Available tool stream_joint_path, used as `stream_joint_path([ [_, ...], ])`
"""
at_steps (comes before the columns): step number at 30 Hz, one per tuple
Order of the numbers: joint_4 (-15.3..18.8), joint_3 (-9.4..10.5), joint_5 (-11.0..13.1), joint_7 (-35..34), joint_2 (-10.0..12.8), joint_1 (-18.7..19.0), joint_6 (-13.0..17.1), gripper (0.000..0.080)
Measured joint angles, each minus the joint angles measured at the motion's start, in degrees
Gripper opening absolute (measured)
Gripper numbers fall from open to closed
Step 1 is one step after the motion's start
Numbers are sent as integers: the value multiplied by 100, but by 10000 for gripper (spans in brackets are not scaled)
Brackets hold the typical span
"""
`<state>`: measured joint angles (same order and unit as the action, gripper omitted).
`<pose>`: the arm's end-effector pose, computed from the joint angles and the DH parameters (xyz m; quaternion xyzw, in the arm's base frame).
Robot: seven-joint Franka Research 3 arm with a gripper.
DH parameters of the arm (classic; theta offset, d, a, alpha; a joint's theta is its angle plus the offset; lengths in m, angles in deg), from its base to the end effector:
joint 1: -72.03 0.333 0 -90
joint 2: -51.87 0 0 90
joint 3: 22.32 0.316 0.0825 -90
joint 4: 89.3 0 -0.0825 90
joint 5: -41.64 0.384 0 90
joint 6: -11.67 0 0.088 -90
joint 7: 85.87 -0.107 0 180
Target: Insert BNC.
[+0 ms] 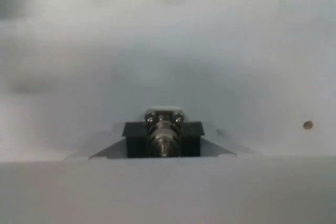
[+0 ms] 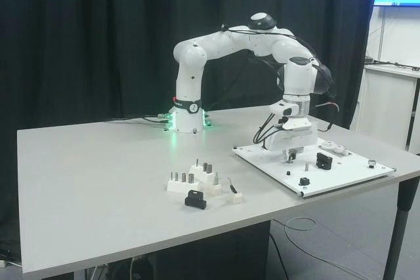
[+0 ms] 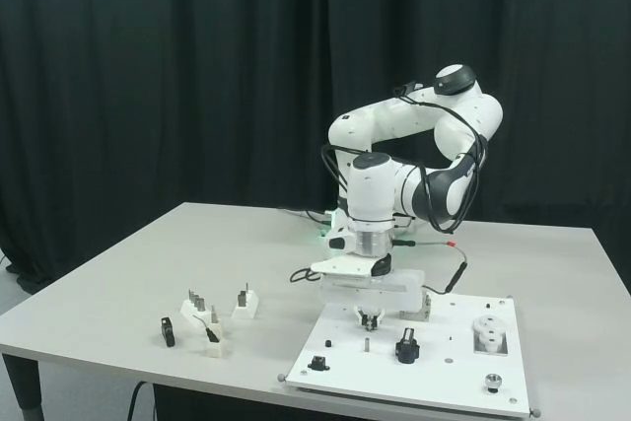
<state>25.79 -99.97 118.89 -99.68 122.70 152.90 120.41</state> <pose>0.5643 0.1289 0.2068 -0.9277 0.3733 0.0003 0.0015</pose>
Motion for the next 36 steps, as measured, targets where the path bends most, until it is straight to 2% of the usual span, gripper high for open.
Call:
stream_joint_path([
  [30,6,0,-1,2006,0,1,8,120],
  [36,8,0,-1,2081,-1,1,8,120],
])
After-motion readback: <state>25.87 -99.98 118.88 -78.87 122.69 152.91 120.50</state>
